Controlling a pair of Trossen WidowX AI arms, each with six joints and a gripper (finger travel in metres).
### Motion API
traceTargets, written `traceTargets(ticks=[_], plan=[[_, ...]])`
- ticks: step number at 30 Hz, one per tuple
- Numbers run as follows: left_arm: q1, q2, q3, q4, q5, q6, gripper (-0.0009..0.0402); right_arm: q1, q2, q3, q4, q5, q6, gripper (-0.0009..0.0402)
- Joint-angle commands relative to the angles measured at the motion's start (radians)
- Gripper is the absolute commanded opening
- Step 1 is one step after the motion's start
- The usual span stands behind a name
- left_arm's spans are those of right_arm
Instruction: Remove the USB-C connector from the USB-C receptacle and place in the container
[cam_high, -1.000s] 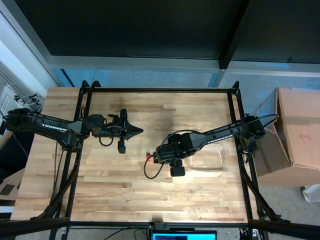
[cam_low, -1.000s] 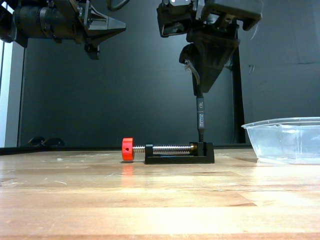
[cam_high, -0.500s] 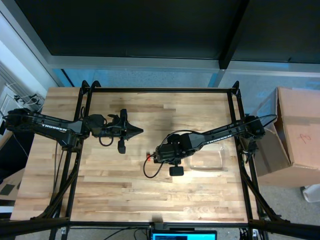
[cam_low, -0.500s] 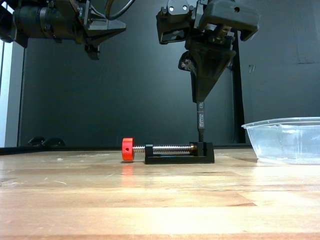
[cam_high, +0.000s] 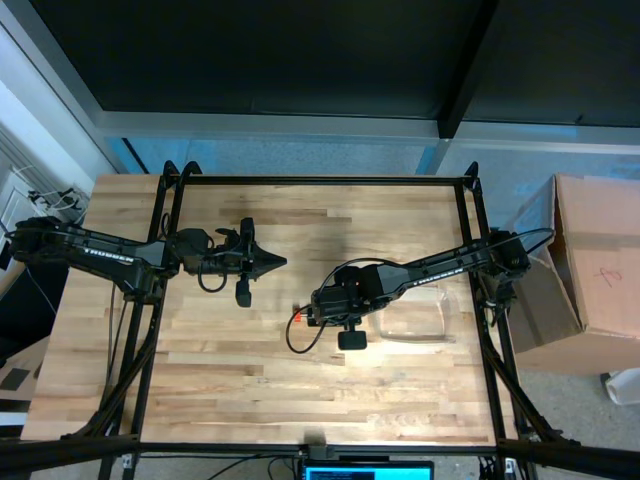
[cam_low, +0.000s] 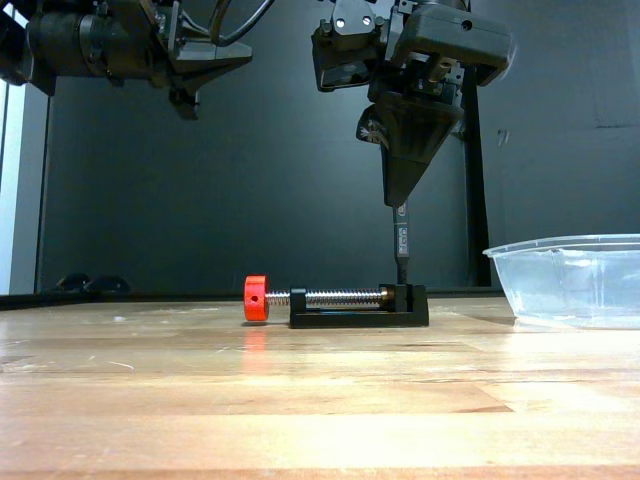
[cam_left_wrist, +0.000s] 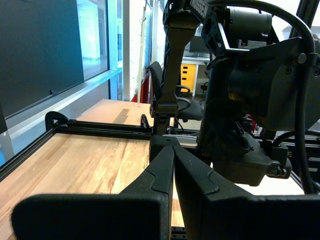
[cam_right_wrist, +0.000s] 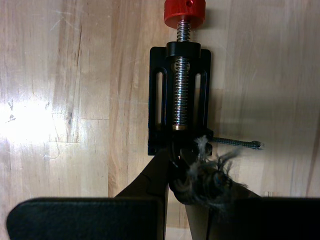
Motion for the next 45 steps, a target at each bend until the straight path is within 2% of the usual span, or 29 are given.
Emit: traceTargets(ticks=[1,17,27,35,45], plan=[[0.0,0.0,0.0,0.0,0.0,0.0,0.0,0.0,-0.014,0.005,0.0,0.0,0.001,0.0001],[0.0,0.0,0.0,0.0,0.0,0.0,0.0,-0.002,-0.066,0.091,-0.072,0.0,0.0,0.0],[0.0,0.0,0.0,-0.002,0.0,0.0,0.0,-0.002,-0.078,0.088,-0.096,-0.002,0.004,0.0],[0.0,0.0,0.0,0.0,0.0,0.0,0.0,0.003,-0.178,-0.002,-0.099,-0.001,0.035,0.0],[0.0,0.0,0.0,0.0,0.0,0.0,0.0,0.035,-0.364,-0.22,-0.092,-0.004,0.121,0.0]])
